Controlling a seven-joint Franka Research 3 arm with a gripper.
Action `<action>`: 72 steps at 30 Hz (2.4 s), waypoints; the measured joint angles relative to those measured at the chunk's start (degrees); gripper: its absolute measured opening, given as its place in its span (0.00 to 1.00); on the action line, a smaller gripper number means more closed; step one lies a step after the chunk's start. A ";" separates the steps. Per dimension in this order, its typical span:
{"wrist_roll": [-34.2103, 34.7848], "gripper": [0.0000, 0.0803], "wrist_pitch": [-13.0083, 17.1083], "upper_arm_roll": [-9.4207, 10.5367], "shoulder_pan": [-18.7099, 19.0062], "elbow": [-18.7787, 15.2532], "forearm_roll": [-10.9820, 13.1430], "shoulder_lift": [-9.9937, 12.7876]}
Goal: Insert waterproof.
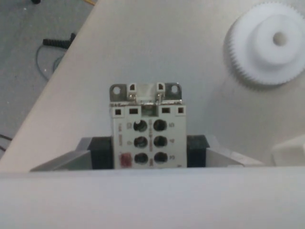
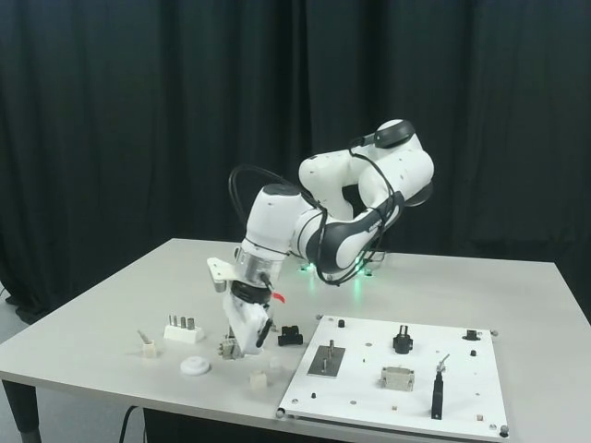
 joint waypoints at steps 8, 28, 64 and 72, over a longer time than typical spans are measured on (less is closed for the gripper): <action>-4.10 0.39 -0.14 -0.46 2.49 -0.74 0.00 -0.44; -21.46 0.39 0.20 -0.94 10.08 -3.24 1.54 -2.34; -68.47 0.39 0.52 -2.44 24.50 -8.75 7.47 -4.22; -78.48 0.39 0.22 -2.46 26.23 -8.69 7.47 -5.22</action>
